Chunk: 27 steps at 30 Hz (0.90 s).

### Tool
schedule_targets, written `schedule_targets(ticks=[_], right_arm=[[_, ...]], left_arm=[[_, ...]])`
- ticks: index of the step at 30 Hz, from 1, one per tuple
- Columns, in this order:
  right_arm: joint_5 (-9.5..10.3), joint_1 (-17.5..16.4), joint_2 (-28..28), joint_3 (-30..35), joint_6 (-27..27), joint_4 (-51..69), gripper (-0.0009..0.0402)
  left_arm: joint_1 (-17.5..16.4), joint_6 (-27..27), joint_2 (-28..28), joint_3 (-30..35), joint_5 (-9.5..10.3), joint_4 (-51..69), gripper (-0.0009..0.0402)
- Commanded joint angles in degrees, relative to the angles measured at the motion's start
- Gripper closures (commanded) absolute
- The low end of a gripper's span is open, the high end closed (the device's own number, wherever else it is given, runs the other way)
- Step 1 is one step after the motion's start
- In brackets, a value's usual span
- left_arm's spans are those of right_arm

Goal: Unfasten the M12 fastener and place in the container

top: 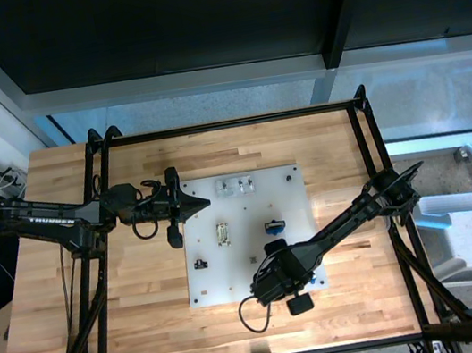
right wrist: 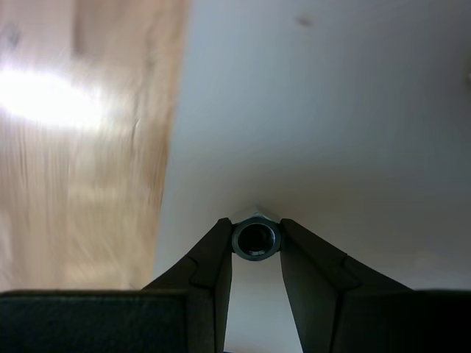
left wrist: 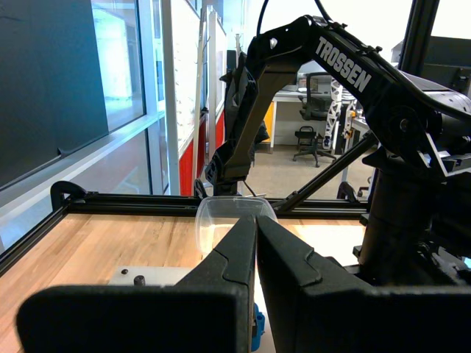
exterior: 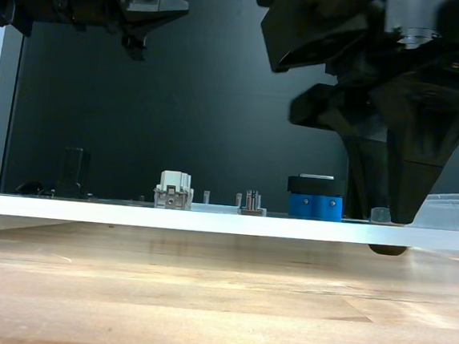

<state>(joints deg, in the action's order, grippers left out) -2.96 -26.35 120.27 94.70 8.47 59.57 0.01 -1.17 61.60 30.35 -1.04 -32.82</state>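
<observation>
Since right gripper (right wrist: 255,225) is clamped on nut (right wrist: 255,240), board's (right wrist: 331,110) 5 o'clock, unscrew level; left gripper (top: 202,203) hangs closed at 10 o'clock.

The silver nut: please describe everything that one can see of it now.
The silver nut is a small metal ring with a dark bore, seen end-on. It sits low over the white board, near its edge, pinched between both fingers of the right hand, which touch its sides. Whether it is on its stud cannot be told. The left hand, shut, hovers apart at the board's far left.
</observation>
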Motion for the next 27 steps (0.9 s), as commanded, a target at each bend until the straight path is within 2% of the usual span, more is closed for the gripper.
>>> schedule_targets(ticks=[1, 4, 12, 16, 19, 23, 27], right_arm=[[0.07, 0.00, -0.09, 0.09, -12.87, -0.35, 0.0386], [0.04, 0.00, -0.17, 0.09, -24.96, -0.33, 0.0386], [-0.07, 0.04, -0.28, 0.09, -52.52, -0.31, 0.0386], [-0.55, 0.07, -0.31, 0.09, -63.73, -0.31, 0.0386], [-0.55, 0.09, -0.31, 0.09, -68.00, -0.37, 0.0386], [-0.48, 0.09, -0.31, 0.09, -67.93, -0.31, 0.0380], [-0.44, 0.09, -0.31, 0.09, -67.89, -0.33, 0.0351]], left_arm=[[0.00, 0.00, 0.00, 0.02, 0.00, 0.00, 0.0393], [-0.02, 0.00, 0.00, 0.02, 0.00, -0.02, 0.0393], [0.00, 0.00, 0.00, 0.02, 0.00, -0.02, 0.0393], [0.00, 0.00, 0.00, 0.02, 0.00, -0.02, 0.0393], [0.00, 0.00, 0.00, 0.02, 0.00, -0.02, 0.0393], [0.00, 0.00, 0.00, 0.02, 0.00, 0.00, 0.0393], [0.00, 0.00, 0.00, 0.02, 0.00, 0.00, 0.0393]])
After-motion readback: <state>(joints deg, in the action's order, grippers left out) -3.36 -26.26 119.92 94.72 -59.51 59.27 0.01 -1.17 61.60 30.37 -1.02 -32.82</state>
